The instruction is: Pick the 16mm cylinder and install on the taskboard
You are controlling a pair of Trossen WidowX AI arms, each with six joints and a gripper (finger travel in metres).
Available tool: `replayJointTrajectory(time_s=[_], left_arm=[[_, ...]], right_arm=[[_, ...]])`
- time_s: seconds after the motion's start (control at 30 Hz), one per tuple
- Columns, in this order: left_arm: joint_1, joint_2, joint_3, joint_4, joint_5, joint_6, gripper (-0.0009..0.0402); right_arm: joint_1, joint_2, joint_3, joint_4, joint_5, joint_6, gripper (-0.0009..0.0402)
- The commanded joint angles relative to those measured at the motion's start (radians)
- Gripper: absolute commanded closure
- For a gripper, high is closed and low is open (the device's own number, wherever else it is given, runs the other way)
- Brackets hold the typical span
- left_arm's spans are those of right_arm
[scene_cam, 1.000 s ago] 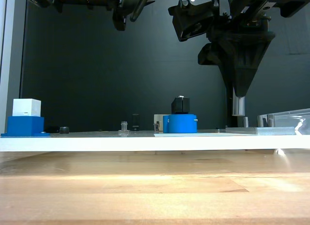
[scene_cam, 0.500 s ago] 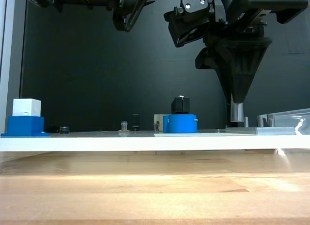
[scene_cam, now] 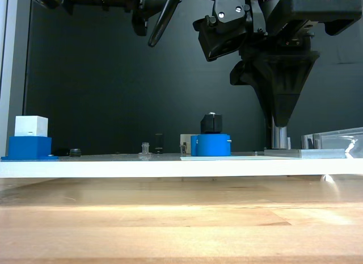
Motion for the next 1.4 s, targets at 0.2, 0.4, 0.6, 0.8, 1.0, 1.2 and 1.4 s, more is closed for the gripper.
replayJointTrajectory(time_s=[0.2, 0.4, 0.6, 0.8, 1.0, 1.2, 1.4], left_arm=[[0.0, 0.0, 0.0, 0.0, 0.0, 0.0, 0.0296], [0.0, 0.0, 0.0, 0.0, 0.0, 0.0, 0.0296], [0.0, 0.0, 0.0, 0.0, 0.0, 0.0, 0.0296], [0.0, 0.0, 0.0, 0.0, 0.0, 0.0, 0.0296], [0.0, 0.0, 0.0, 0.0, 0.0, 0.0, 0.0296], [0.0, 0.0, 0.0, 0.0, 0.0, 0.0, 0.0296], [0.0, 0.0, 0.0, 0.0, 0.0, 0.0, 0.0296]], right_arm=[[-0.001, 0.0, -0.019, 0.029, 0.0, -0.001, 0.0384], [-0.001, 0.0, -0.03, 0.03, 0.0, 0.002, 0.0384], [0.0, 0.0, -0.031, 0.034, 0.0, -0.001, 0.0384], [-0.001, 0.0, -0.055, 0.074, 0.0, 0.003, 0.0384], [-0.001, 0.0, -0.063, 0.087, 0.0, 0.002, 0.0384], [-0.001, 0.0, -0.064, 0.087, 0.0, 0.002, 0.0384], [0.0, 0.0, -0.063, 0.093, 0.0, 0.004, 0.0372]])
